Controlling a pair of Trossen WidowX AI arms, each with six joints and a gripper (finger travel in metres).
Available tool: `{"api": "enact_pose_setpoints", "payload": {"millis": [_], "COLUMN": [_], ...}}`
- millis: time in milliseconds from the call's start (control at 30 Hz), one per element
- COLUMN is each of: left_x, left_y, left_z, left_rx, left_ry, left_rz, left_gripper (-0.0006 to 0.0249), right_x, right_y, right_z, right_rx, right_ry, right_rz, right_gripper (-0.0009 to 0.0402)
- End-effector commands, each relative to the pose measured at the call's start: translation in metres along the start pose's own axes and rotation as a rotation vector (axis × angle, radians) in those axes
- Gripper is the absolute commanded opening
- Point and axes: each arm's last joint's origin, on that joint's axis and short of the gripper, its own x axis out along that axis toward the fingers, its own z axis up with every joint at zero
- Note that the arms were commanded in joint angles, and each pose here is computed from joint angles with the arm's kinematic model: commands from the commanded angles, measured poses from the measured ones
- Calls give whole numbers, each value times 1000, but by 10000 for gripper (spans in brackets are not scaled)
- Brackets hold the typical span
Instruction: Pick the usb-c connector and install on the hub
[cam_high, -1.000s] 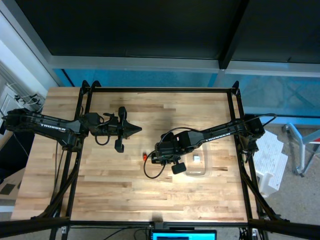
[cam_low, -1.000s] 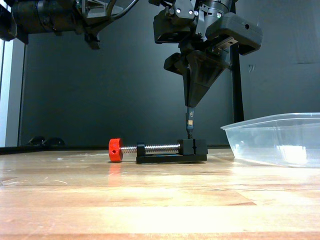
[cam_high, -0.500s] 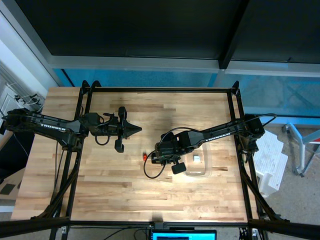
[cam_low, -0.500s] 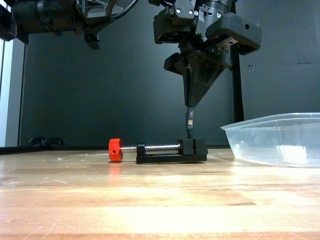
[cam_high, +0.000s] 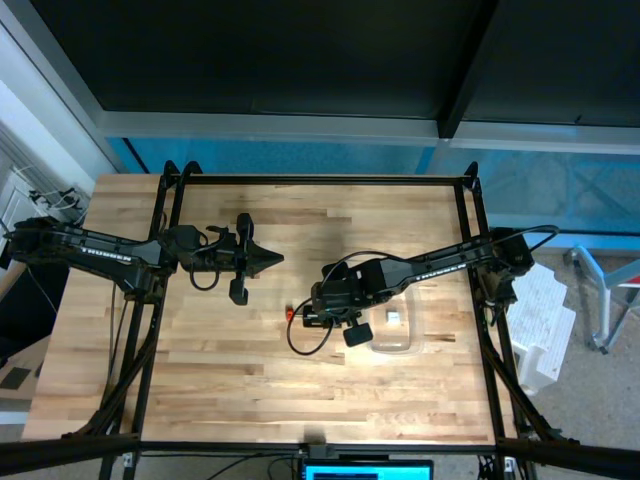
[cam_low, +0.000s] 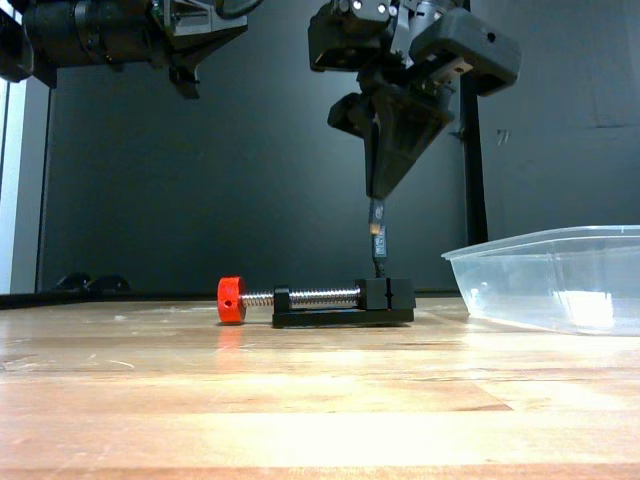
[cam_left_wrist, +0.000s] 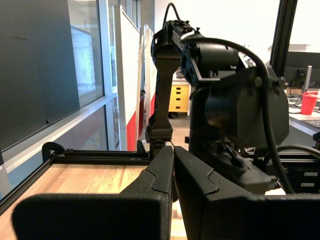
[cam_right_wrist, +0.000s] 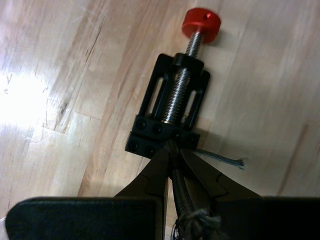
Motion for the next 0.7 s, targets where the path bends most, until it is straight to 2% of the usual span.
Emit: {"api": "enact_pose_setpoints", "payload": {"millis": [33,267,400,533,700], "left_x": [0,0,0,0,0], "left_y": [0,0,0,0,0], "left_z": [0,0,0,0,0], "left_rx": [0,0,0,0,0], "left_ry": [-1,0,0,-1,0], "left_rz": [0,0,0,0,0], "left_gripper": [0,0,0,0,0], "right_x": [-5,-17,-30,-42,-41], "right_y": [-1,-4,-6,-8,-8], "right_z": [-1,-3,1,4,6], "right_rx": [7,41,82,204,313], "right_ry": [-7,-1,7,0,45], "right_rz": [-1,-1,0,4,11], "right_gripper": [4,4,4,4,4]}}
